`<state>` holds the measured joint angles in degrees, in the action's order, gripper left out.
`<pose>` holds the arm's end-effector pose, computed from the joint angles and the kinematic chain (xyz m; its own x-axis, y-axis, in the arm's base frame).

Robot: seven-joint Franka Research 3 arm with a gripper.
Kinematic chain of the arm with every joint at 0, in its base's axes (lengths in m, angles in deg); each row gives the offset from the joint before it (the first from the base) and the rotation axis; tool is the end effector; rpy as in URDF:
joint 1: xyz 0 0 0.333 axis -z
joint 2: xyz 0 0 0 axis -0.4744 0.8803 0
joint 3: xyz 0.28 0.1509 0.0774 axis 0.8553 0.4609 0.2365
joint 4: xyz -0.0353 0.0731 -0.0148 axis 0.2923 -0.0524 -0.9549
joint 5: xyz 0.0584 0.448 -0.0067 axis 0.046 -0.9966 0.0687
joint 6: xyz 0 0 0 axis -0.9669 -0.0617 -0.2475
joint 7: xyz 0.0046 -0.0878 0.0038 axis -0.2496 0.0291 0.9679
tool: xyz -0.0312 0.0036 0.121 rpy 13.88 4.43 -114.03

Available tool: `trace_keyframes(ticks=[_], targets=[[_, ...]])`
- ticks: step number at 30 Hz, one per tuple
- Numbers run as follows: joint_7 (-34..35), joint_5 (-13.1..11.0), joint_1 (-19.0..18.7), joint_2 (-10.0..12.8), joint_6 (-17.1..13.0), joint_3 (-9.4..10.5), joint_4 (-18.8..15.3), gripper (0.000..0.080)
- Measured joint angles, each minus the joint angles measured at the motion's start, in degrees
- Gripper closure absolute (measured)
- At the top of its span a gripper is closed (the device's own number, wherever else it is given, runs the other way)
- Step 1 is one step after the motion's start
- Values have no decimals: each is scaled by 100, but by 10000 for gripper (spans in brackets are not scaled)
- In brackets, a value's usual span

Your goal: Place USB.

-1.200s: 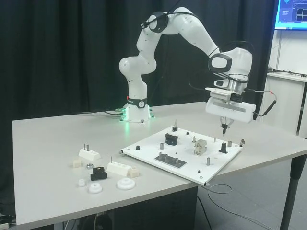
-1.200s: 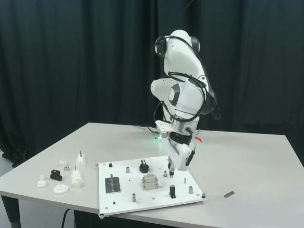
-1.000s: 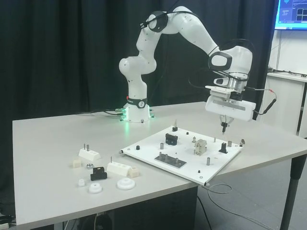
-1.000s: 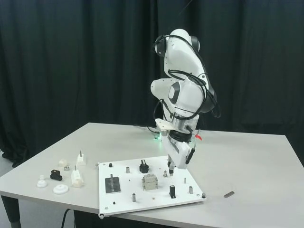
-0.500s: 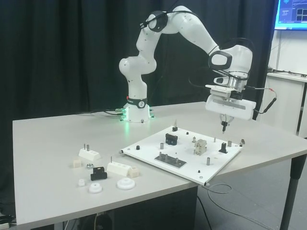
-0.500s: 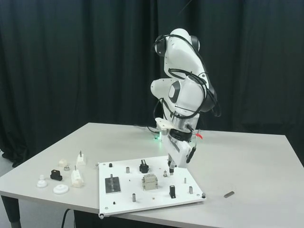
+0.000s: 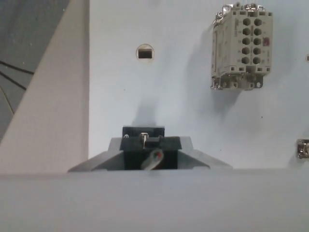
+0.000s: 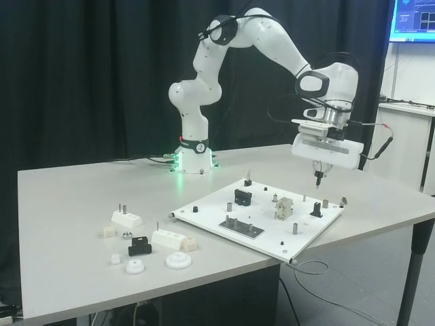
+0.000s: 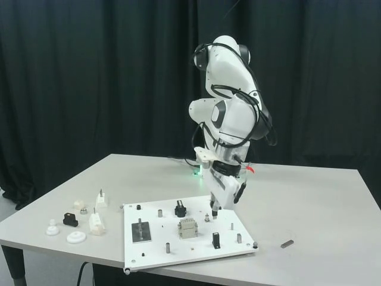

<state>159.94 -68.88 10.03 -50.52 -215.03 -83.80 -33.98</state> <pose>0.6977 0.1598 0.2770 -0.2988 -0.9262 0.2299 -0.9484 0.2614 -0.1794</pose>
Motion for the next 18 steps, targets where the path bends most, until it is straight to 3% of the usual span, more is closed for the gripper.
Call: trace_keyframes(ticks=[8, 18], targets=[[-96, 159, 46, -20, 19, 0, 27, 737], [-170, 726, 369, -116, 368, 110, 87, 737]])
